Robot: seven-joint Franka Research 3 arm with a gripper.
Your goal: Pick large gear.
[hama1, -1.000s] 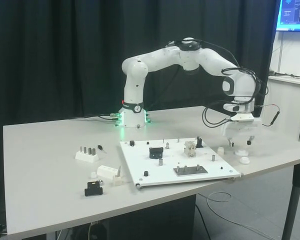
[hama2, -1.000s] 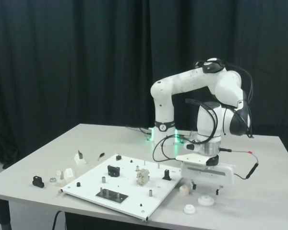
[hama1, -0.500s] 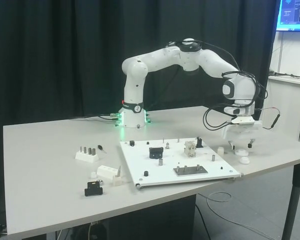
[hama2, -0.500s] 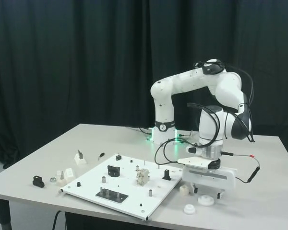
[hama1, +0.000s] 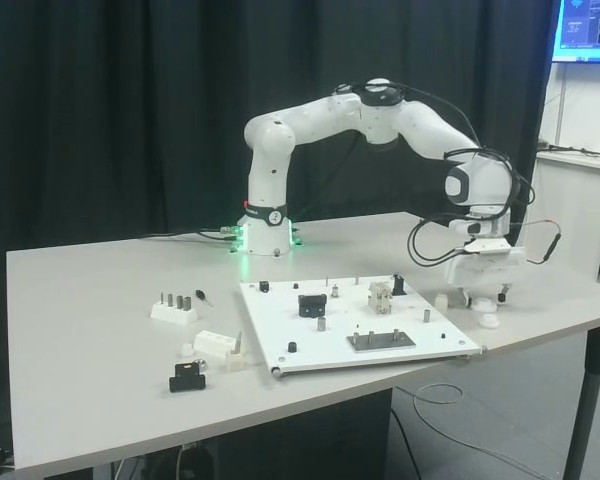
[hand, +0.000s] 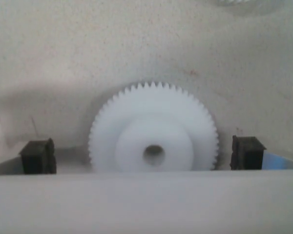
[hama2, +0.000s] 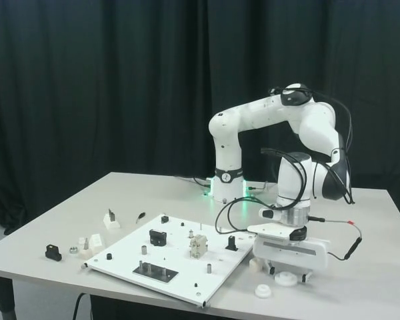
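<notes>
The gripper (hand: 142,155) stood open, its two black fingertips (hand: 38,157) low on either side of the large gear (hand: 153,130), apart from its toothed rim. The white gear lay flat on the grey table (hama1: 90,290), just off the white assembly board (hama1: 280,325), with its bore axis upright and its raised hub facing up. It looked like stiff, light plastic, probably smooth on its faces; the toothed rim across its full width seemed the surest hold, as the teeth would resist slipping.
</notes>
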